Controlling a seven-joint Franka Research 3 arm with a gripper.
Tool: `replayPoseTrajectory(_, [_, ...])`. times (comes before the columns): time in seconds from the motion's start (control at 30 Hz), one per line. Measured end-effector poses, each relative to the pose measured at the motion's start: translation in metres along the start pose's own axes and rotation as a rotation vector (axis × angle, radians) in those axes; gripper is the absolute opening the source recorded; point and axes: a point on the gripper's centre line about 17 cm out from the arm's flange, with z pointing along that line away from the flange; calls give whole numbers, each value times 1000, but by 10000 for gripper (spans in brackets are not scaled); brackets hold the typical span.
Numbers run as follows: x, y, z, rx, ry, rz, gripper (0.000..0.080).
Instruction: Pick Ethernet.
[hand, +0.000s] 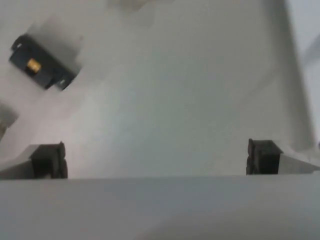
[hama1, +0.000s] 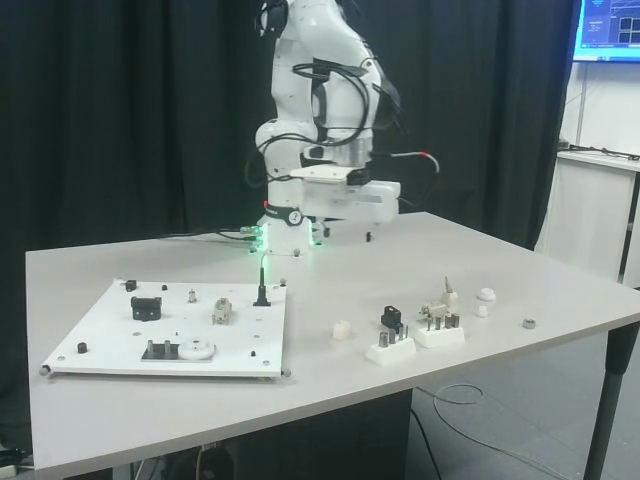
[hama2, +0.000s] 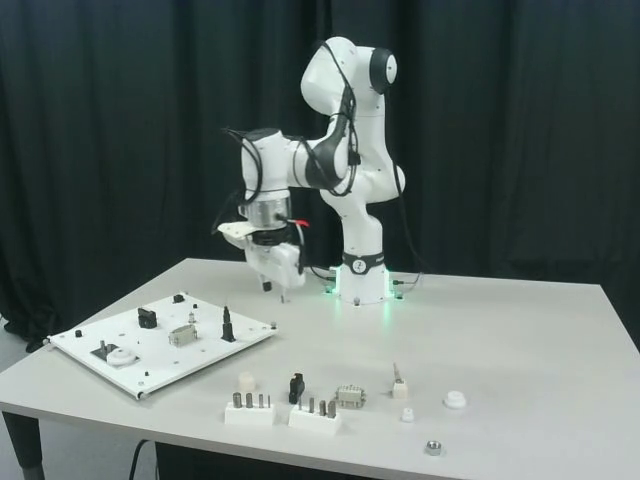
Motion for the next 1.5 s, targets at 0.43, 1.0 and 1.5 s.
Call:
replayPoseTrajectory(0.43, [-52, -55, 4, -13, -18, 72, 800])
replayPoseTrajectory(1.0, [-106, -113, 7, -16, 18, 211, 800])
replayPoseTrajectory(1.5, [-125, -142, 12, 20, 60, 347, 800])
